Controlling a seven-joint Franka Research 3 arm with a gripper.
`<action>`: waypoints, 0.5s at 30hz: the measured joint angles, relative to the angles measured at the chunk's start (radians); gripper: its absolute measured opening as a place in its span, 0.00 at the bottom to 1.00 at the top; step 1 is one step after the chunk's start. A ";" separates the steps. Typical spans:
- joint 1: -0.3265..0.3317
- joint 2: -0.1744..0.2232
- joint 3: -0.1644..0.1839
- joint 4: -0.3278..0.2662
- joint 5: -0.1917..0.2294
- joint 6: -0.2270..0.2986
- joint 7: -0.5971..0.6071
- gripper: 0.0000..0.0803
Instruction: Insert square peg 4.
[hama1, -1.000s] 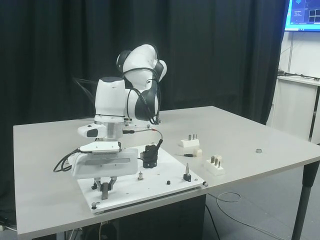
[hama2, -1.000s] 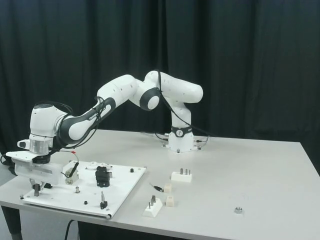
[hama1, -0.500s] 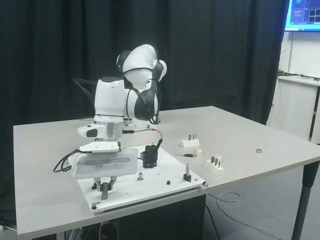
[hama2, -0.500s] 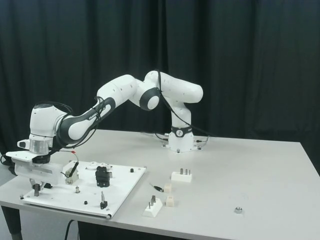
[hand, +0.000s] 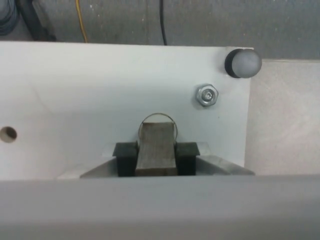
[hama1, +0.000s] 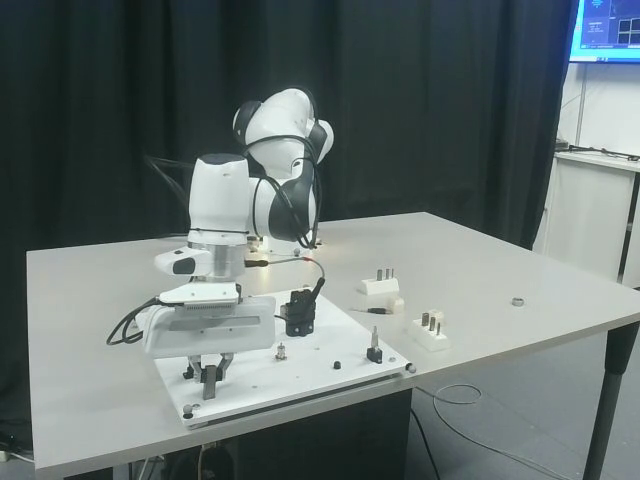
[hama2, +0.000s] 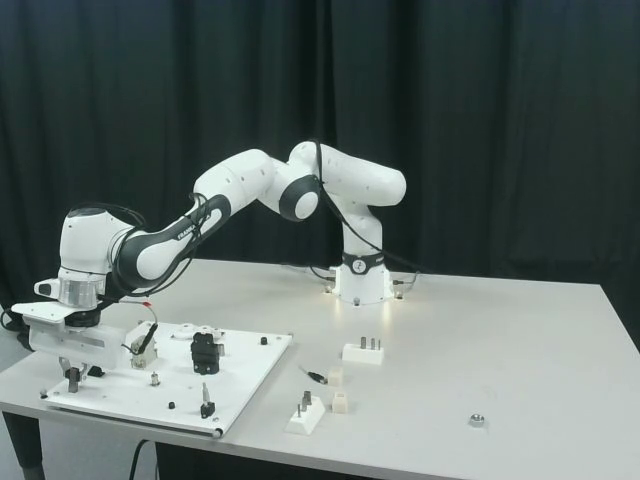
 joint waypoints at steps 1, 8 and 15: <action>0.000 0.000 0.000 0.000 0.000 0.000 0.001 0.19; 0.001 0.000 0.000 0.000 0.000 0.002 0.001 0.19; 0.002 0.001 0.000 0.000 0.000 0.009 0.001 0.19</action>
